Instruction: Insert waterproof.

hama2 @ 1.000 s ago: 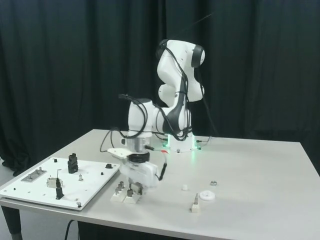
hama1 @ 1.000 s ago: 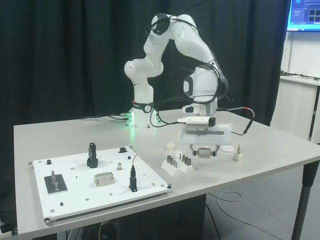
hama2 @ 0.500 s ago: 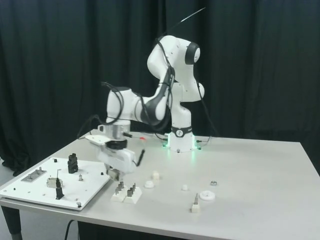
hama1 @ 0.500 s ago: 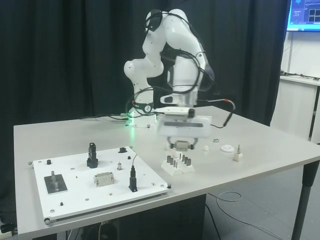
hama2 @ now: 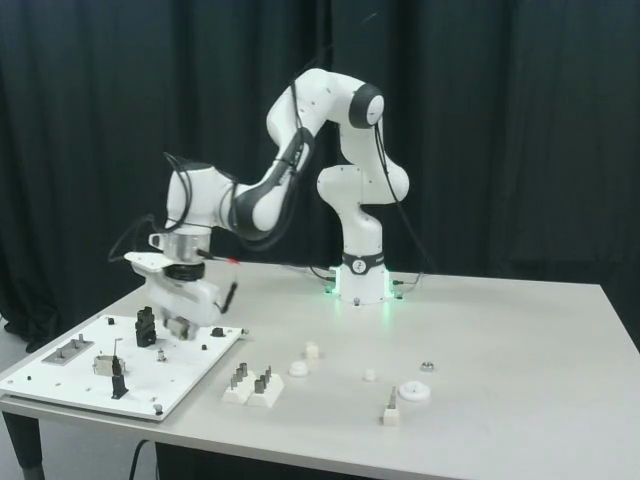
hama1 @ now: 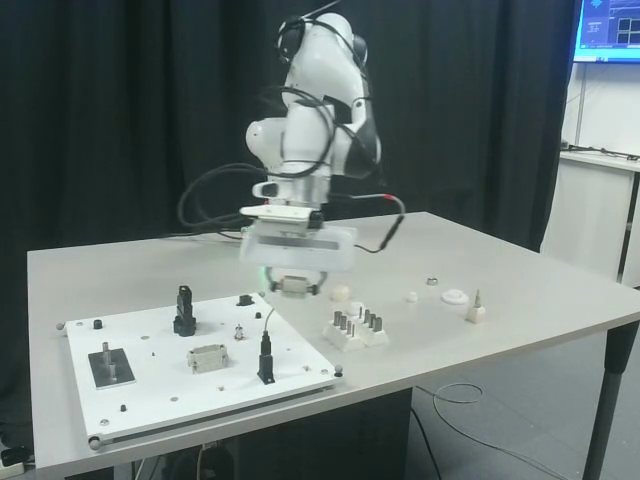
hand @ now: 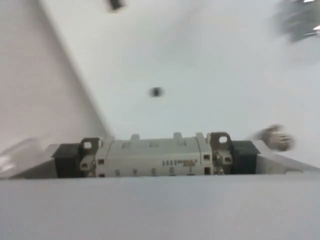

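My gripper (hama1: 293, 285) is shut on the grey waterproof connector (hand: 155, 157), held crosswise by its two ends between the black fingertips (hand: 67, 160). It hangs in the air above the far right part of the white board (hama1: 150, 395), seen from the other side as the gripper (hama2: 180, 324) over the board (hama2: 60, 385). A matching grey socket (hama1: 205, 357) sits near the board's middle, nearer the front and to the left of the gripper. Below the connector, the wrist view shows white board surface with a small dark hole (hand: 156, 92).
On the board stand a black plug (hama1: 185, 310), a black upright with a thin cable (hama1: 267, 360) and a metal block with a peg (hama1: 110, 365). Two white racks of pegs (hama1: 355, 328) and small white parts (hama1: 455, 296) lie on the grey table to the right.
The arm has swung left with the connector in its grip, from above the peg racks to above the white board, and has risen a little.
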`<state>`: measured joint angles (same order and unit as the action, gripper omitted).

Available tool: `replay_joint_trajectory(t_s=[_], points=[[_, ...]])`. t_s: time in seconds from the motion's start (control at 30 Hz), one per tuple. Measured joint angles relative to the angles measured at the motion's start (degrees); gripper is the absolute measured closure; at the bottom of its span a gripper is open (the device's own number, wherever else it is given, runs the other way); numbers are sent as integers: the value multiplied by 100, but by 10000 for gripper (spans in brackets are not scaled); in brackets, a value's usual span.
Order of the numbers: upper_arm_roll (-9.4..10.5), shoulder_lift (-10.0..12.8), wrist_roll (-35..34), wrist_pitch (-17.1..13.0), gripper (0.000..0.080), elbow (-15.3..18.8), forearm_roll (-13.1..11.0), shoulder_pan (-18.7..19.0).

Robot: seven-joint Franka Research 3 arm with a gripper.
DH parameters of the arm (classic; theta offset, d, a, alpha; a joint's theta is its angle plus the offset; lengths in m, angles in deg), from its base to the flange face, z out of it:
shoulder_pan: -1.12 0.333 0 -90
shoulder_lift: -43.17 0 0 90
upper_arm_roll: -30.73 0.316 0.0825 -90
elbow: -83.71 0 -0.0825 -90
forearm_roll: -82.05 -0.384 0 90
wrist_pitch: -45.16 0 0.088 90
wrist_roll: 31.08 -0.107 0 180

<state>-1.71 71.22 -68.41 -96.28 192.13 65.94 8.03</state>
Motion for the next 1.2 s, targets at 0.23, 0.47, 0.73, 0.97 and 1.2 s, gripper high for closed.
replay_joint_trajectory(t_s=[0.23,0.47,0.73,0.97,1.2], points=[[16,36,680,-7,179,-64,-115,-454],[39,223,1487,-33,179,-271,-575,-838],[46,616,2176,6,179,-707,-1164,-1174],[51,977,2499,220,179,-1140,-1423,-1391],[61,1259,2866,502,179,-1547,-1534,-1560]])
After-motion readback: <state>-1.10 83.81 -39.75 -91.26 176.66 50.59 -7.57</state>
